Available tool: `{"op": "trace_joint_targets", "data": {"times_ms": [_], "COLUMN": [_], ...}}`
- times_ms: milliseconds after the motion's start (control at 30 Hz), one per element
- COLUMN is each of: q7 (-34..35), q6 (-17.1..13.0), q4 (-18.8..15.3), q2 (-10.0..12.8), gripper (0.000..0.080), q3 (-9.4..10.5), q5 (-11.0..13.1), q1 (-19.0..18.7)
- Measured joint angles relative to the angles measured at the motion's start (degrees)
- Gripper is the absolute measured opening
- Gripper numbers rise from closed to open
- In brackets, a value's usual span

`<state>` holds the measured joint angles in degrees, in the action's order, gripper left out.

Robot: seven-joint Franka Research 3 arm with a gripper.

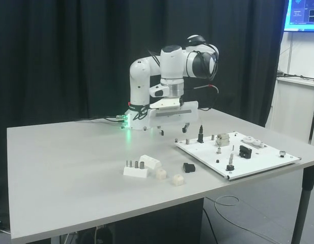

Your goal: Pick round peg 2.

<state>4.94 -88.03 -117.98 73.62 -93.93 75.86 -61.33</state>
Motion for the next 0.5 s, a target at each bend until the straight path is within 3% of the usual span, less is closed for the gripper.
{"op": "trace_joint_targets", "data": {"times_ms": [500], "q7": [0.57], "q6": [2.07], "q4": [-3.06], "q2": [-0.29], "gripper": [0.08], "q3": [-1.84], "q5": [2.82], "q1": [-0.57]}}
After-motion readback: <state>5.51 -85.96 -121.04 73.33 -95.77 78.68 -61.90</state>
